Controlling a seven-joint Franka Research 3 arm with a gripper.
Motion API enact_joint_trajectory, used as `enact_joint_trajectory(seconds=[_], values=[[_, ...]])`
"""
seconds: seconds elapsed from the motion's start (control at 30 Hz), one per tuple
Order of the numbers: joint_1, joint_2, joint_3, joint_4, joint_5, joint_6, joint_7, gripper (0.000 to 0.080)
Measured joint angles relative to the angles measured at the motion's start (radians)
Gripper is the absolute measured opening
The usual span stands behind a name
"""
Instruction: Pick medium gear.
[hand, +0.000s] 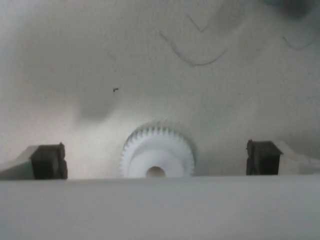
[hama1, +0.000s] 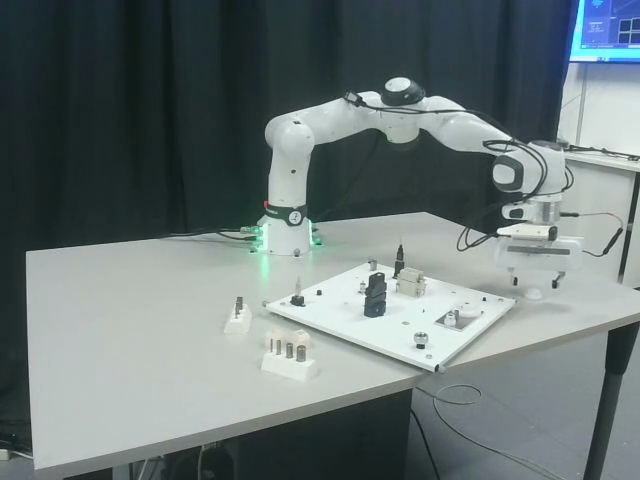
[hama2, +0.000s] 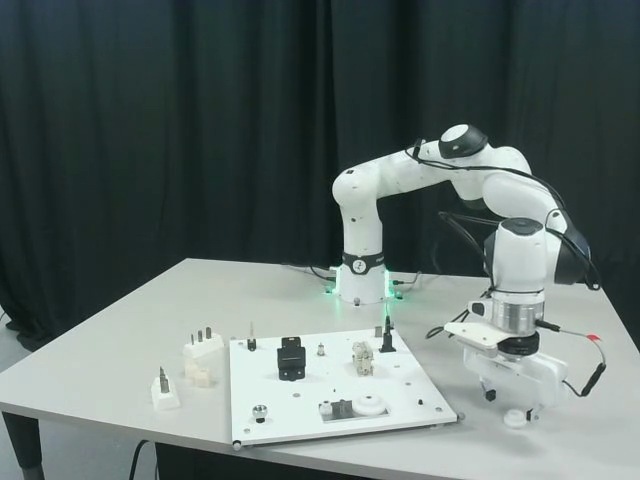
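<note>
My fingers (hand: 156, 160) are spread wide and released, one pad (hand: 49, 161) on each side of the white gear (hand: 157, 154), which lies flat on the grey surface (hand: 150, 65) between them, apart from both and off to the side of the white board (hama1: 390, 310). I judge I am not yet low enough, so clenching now could catch only the raised hub or the teeth and let the gear skid or tip away. If I come down off-centre, one pad could land on the teeth and jam it against the surface.
</note>
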Motion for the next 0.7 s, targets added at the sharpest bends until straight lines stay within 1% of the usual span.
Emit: enact_joint_trajectory(seconds=[0.2,0.7], values=[[0.0,0.006,0.009,0.009,-0.015,0.012,0.01,0.08],[0.0,0.014,0.028,0.02,-0.02,0.031,0.02,0.08]])
